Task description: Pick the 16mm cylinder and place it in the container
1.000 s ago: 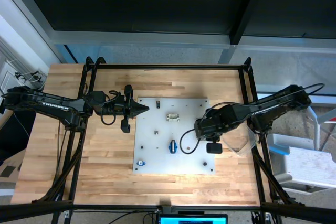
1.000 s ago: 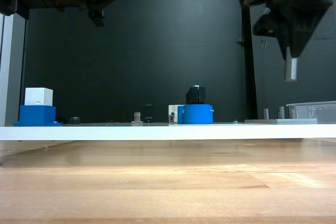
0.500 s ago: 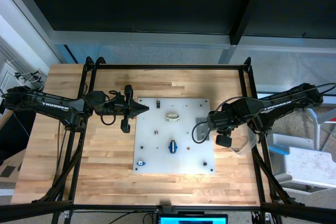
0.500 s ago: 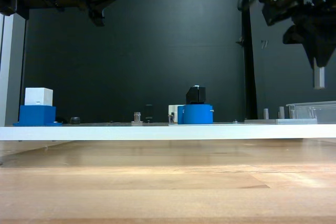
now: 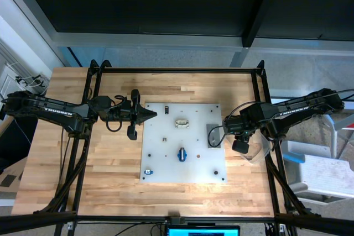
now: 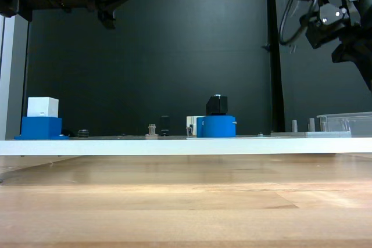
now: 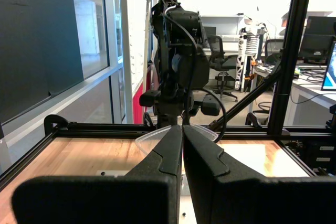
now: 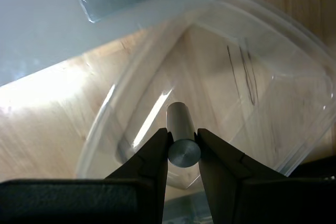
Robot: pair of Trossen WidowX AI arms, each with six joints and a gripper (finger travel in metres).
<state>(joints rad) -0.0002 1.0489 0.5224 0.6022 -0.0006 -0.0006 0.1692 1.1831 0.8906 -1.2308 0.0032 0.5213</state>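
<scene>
Over on the right, the right gripper (image 8: 182, 134) hangs above the clear tub (image 8: 302, 85), which sits just off the white board's (image 5: 166, 158) right edge. Its fingers (image 8: 151, 157) pinch the small metal peg (image 8: 180, 116) between them, and the peg pokes past their tips toward the tub's floor. A grey block (image 5: 213, 135) lies on the board just beside the tub. The left gripper (image 7: 182, 128) sits high at the board's left edge, fingers pressed together on nothing, tips aimed across at the other arm.
</scene>
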